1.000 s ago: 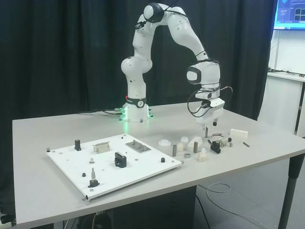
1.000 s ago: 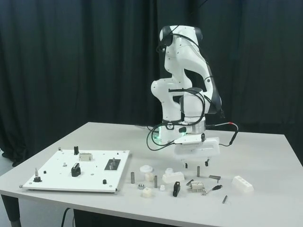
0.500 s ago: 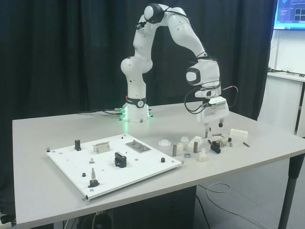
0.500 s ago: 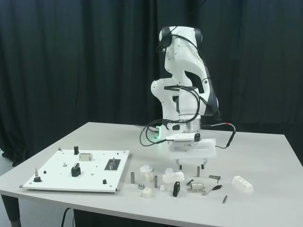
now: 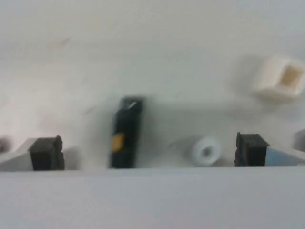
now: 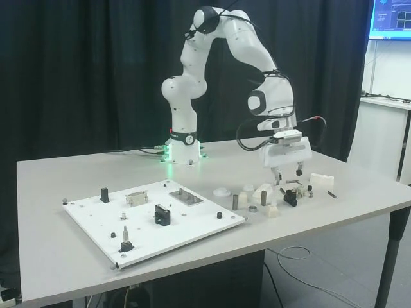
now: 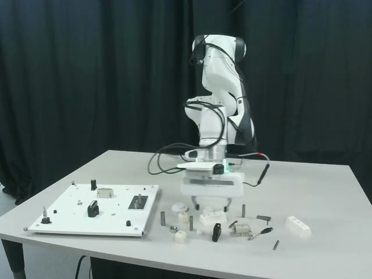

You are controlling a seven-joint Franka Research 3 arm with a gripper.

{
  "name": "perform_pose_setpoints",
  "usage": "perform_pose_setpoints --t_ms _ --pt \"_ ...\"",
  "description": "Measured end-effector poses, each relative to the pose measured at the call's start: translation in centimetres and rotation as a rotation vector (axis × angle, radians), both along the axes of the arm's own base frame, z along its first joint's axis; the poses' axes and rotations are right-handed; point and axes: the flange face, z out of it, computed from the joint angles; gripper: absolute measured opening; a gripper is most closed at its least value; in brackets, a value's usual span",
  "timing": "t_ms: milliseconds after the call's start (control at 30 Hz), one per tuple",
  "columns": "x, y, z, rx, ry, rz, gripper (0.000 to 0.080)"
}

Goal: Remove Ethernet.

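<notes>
Over the last second the arm has swung its wrist round and carried the gripper (image 6: 287, 172) lower, from the far edge of the loose parts to a spot directly above them, well clear of the white board (image 6: 90, 215) on the side away from the board's own fixtures. In the wrist view the 2 fingertips (image 5: 46, 153) are spread wide with nothing held between them, and the black plug (image 5: 126, 132) lies on the grey table (image 6: 64, 173) in the gap between them, somewhat nearer one finger than the other. I take that plug to be the Ethernet piece; it lies off the board, among the loose parts beside the board's far corner, so the move reads as lining up for a pick, not as pulling anything out of a socket. A similar black block (image 6: 160, 215) stands on the board itself, and I cannot tell for sure which of the 2 the task means. The crowding matters: a small white ring (image 5: 206, 151) sits just inside one fingertip, close enough that closing could sweep it against the plug, and a hollow white cube (image 5: 279, 78) lies just beyond. Farther from the board than the plug is a long white block (image 6: 322, 179), apart from the gripper's path.
</notes>
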Motion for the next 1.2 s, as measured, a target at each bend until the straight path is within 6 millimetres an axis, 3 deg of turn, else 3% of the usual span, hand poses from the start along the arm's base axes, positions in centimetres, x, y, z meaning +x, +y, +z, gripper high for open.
perform_pose_setpoints --t_ms 600,1200 --pt "5.4 -10.8 2.8 -0.046 -0.091 -0.156 0.08" --pt "7.9 -23.2 5.7 -0.14 -0.161 -0.25 0.08"
